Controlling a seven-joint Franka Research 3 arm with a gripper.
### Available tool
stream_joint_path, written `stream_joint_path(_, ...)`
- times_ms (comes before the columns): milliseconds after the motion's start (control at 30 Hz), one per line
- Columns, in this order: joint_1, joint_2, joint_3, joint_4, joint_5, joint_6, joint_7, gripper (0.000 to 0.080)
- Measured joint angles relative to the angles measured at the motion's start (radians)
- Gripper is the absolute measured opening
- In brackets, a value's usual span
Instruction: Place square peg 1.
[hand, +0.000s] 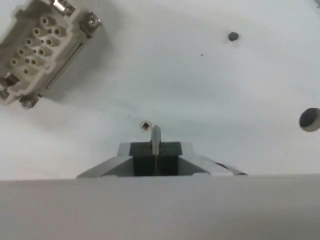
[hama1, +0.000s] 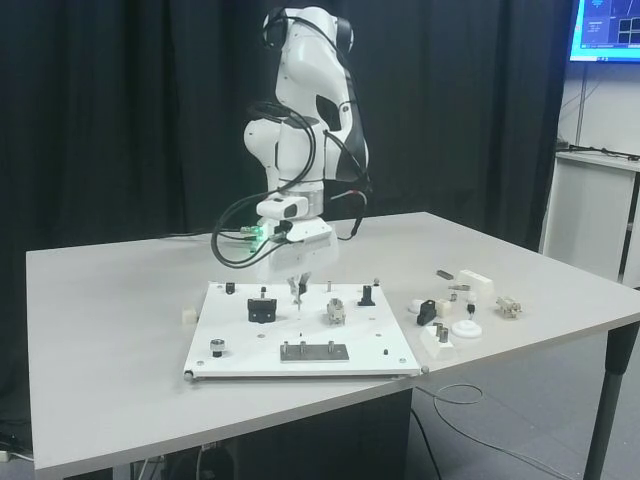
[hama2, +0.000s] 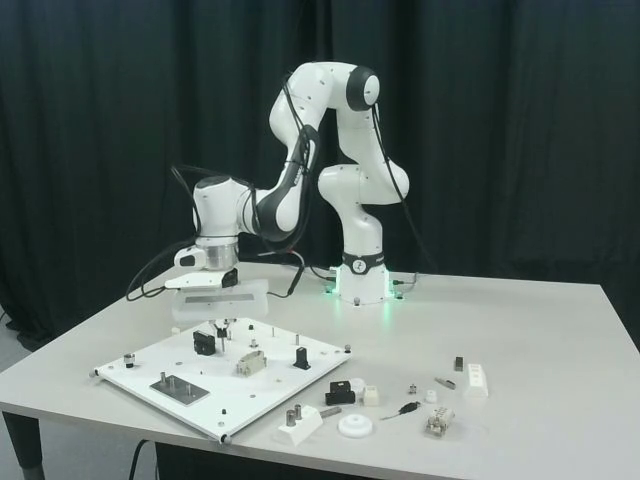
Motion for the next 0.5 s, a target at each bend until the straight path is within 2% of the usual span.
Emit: stream_joint_path(500,0.0,-0.011,-0.006,0.0,0.0,-0.008,0.004,0.0022)
